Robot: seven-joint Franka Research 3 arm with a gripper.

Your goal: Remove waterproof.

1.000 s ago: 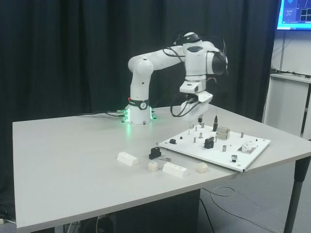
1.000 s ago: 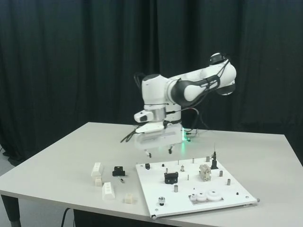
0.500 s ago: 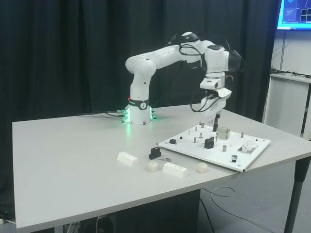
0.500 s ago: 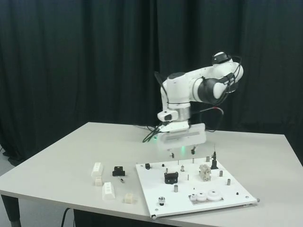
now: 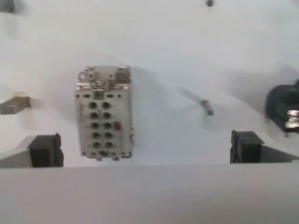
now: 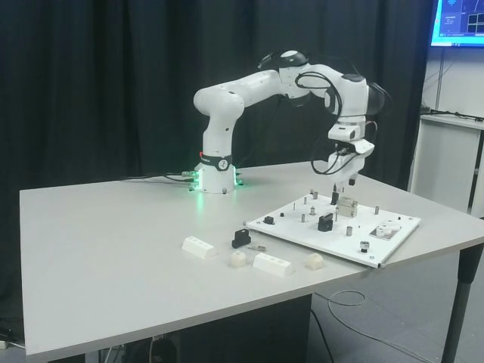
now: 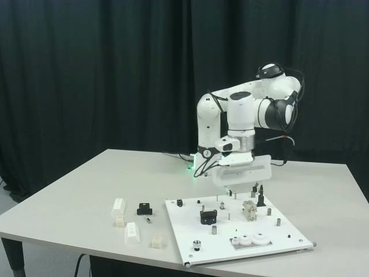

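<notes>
The approach step is in hand: the gripper [image 6: 344, 181] hangs above the white board [image 6: 393, 246], its fingers [image 5: 245, 147] spread with nothing between them; the waterproof connector [image 5: 104, 113] sits on the board, at left of centre in the wrist view, so the next move calls for centring over it and descending; a black fixture [image 5: 285, 106] at the right edge and a thin pin [image 5: 206, 106] near the middle crowd the board; loose white blocks [image 6: 273, 264] lie on the tabletop [image 6: 113, 242], lower centre of the first room view.
</notes>
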